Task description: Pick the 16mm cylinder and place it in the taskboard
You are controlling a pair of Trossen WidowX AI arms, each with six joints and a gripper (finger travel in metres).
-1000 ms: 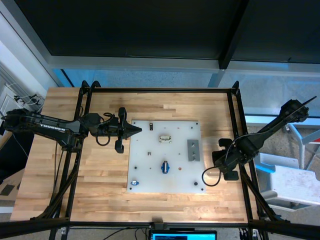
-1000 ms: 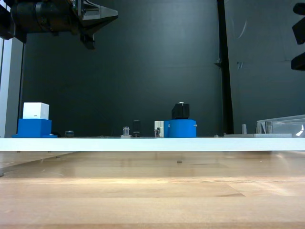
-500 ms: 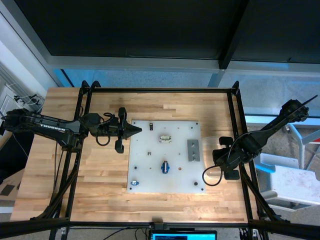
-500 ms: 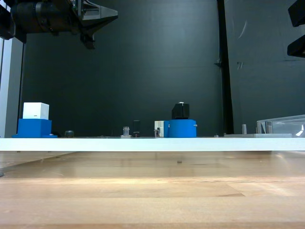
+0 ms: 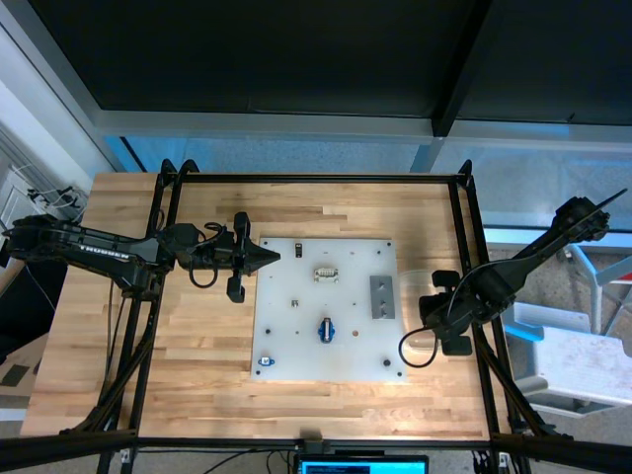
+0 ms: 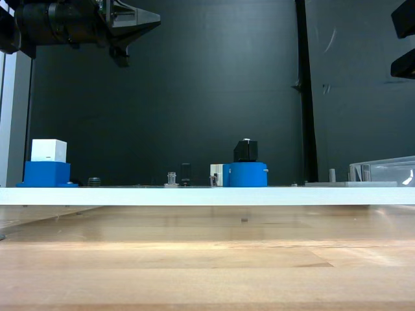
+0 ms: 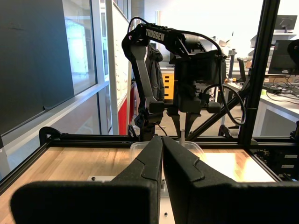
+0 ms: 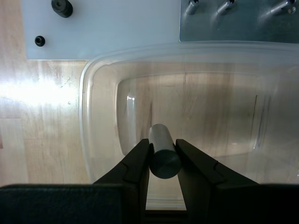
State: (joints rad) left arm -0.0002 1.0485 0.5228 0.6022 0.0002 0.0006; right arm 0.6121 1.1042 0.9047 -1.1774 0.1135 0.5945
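Lifted slightly since 1 s back: right gripper (image 8: pixel 162 145). Clamped on cylinder (image 8: pixel 164 161), held above clear tray (image 8: pixel 85 116), just off right edge of board (image 5: pixel 296 341). Nearest on board: grey block (image 5: pixel 382 296) with pegs; blue knob (image 5: pixel 326 330) further in. Left gripper (image 5: pixel 269 255) pinched shut, empty, high over board's left edge. Cylinder hidden under arm in high view; right gripper cut off at frame edge in low view.

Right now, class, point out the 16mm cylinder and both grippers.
16mm cylinder (image 8: pixel 162 150): right wrist view, its side, above the clear tray (image 8: pixel 84 93).
right gripper (image 8: pixel 162 144): right wrist view, midway between its tips, shut on the 16mm cylinder.
left gripper (image 7: pixel 162 139): left wrist view, where its shut tips meet, over the taskboard's (image 5: pixel 286 338) left edge.
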